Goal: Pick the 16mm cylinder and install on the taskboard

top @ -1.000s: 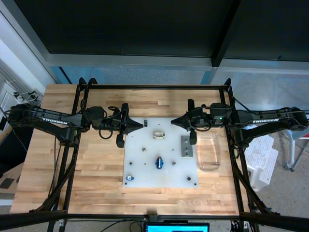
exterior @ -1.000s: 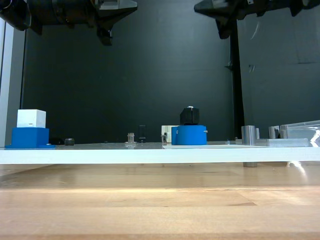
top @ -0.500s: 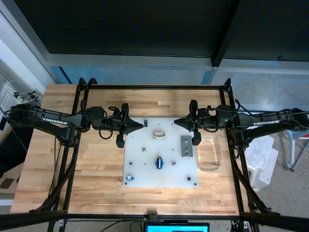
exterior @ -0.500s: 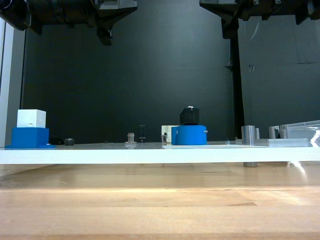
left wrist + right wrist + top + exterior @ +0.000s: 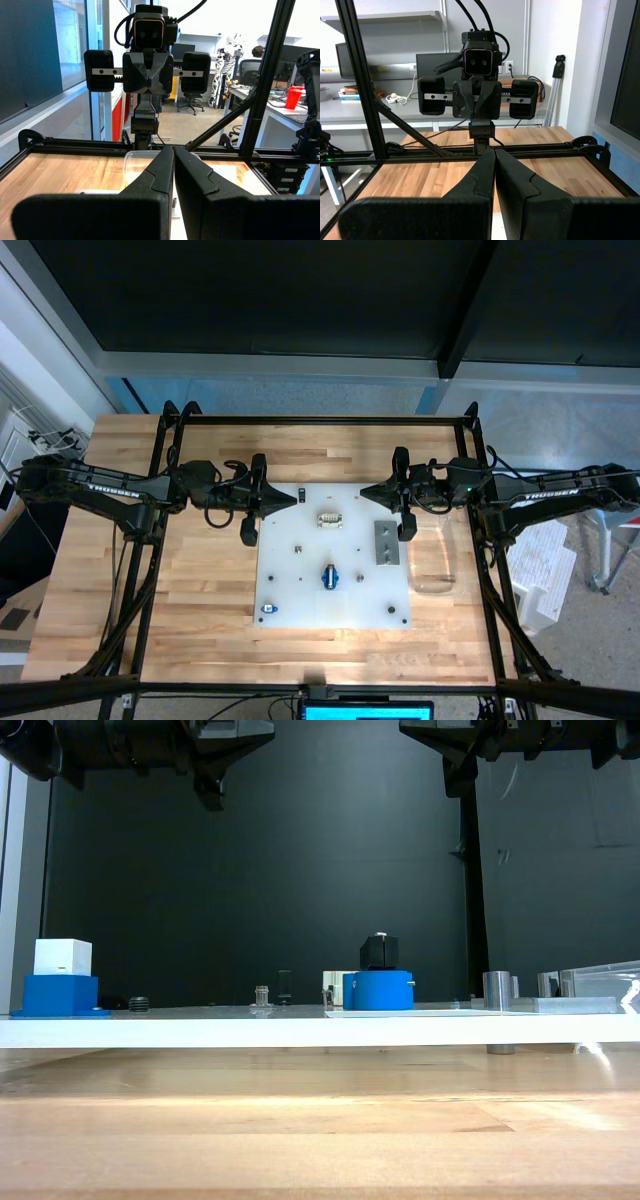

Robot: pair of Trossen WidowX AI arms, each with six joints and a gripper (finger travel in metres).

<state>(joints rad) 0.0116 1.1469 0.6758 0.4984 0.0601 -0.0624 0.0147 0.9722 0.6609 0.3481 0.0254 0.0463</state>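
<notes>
Found left tool (image 5: pixel 173 149) clenched, empty, at taskboard's (image 5: pixel 300 592) left-of-centre edge; right tool (image 5: pixel 495 150) likewise, near clear tray (image 5: pixel 437 589), contents indiscernible.

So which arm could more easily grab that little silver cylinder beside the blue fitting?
Probably the right arm: the right tool, shut, hangs by the grey block, nearer the 16mm cylinder than the left tool, also shut, at the left edge of the taskboard.
</notes>
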